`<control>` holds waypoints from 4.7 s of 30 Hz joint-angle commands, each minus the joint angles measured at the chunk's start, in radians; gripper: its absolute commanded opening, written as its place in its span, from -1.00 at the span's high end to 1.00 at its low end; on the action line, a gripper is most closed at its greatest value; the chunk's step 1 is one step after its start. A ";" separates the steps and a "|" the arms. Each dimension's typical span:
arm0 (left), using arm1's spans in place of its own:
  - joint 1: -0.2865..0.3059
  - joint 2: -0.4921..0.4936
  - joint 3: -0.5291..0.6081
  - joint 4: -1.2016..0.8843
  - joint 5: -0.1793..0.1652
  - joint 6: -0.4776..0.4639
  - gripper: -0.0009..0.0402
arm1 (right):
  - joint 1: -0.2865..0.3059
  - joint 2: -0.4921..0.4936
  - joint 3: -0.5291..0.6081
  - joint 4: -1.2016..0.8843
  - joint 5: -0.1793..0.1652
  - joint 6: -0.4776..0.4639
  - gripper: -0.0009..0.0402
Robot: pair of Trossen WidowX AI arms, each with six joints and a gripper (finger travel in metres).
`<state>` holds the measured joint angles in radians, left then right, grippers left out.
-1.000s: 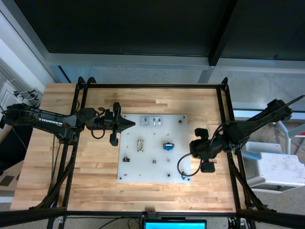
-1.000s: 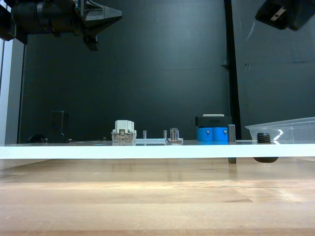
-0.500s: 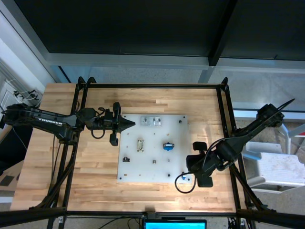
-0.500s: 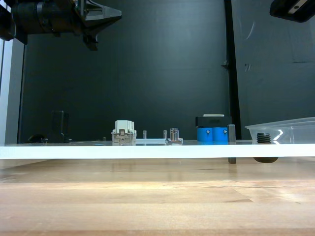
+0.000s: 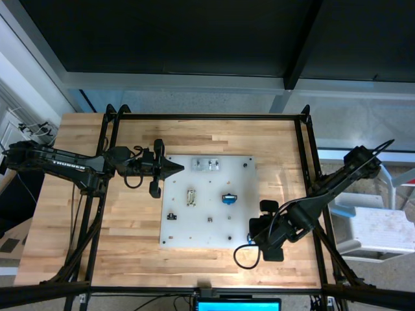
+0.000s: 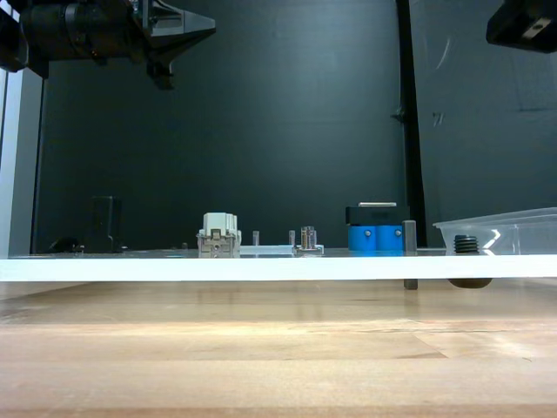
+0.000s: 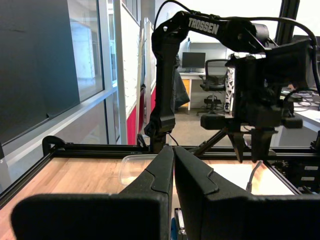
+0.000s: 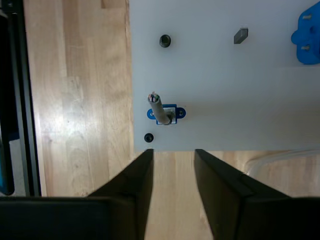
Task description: Remove the rj45 connector and place it in the container
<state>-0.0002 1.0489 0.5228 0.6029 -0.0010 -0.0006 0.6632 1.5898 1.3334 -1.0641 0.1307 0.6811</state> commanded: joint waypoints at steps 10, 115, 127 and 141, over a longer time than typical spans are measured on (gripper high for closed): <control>0.000 0.000 0.000 0.000 0.000 0.000 0.95 | 0.000 0.067 -0.003 0.026 0.024 0.000 0.10; 0.000 0.000 0.000 0.000 0.000 0.000 0.95 | -0.033 0.010 0.049 -0.043 0.025 -0.082 0.96; 0.000 0.000 0.000 0.000 0.000 0.000 0.95 | -0.085 -0.060 -0.006 -0.059 0.000 -0.091 0.96; 0.000 0.000 0.000 0.000 0.000 0.000 0.95 | -0.283 -0.307 -0.272 -0.070 -0.003 -0.149 0.96</control>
<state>-0.0002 1.0489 0.5228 0.6029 -0.0010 -0.0002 0.4011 1.3045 1.0901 -1.1324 0.1280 0.5373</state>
